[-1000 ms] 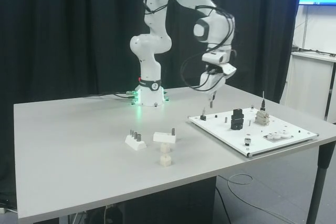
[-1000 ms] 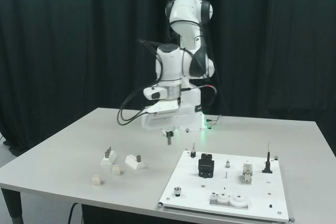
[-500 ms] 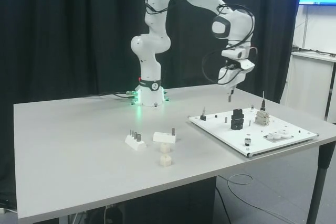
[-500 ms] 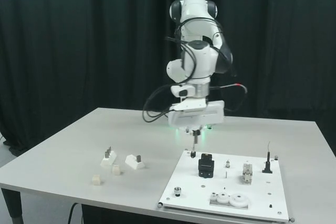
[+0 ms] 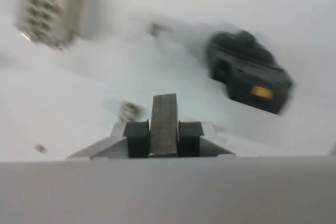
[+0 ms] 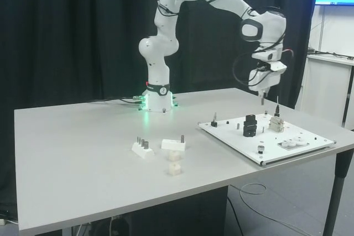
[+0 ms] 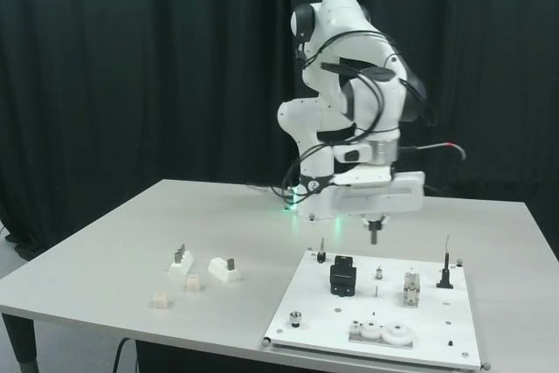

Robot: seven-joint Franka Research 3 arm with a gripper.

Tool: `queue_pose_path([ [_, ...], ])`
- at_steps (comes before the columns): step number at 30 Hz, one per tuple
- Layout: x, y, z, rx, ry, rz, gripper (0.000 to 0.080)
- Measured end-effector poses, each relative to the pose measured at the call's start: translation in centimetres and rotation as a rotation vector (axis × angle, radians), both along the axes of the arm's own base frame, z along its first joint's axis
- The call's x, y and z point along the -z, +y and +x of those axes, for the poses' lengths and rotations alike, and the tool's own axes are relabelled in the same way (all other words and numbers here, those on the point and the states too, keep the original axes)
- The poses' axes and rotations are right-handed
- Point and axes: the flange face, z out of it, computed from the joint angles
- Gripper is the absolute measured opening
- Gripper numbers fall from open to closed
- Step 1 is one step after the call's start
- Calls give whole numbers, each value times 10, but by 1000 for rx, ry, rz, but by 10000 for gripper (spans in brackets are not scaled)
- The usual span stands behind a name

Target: Insert square peg 3.

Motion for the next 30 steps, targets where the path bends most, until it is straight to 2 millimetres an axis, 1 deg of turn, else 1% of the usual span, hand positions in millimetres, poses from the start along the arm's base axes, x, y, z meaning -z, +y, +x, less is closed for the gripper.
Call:
queue_pose_path([
  [5,4,31,6,41,-15,-2,114],
  [9,9,51,12,50,-21,-4,114],
  [16,25,75,19,80,-6,-12,114],
  [24,43,98,20,121,39,-4,114],
  [30,52,116,22,156,53,-6,114],
])
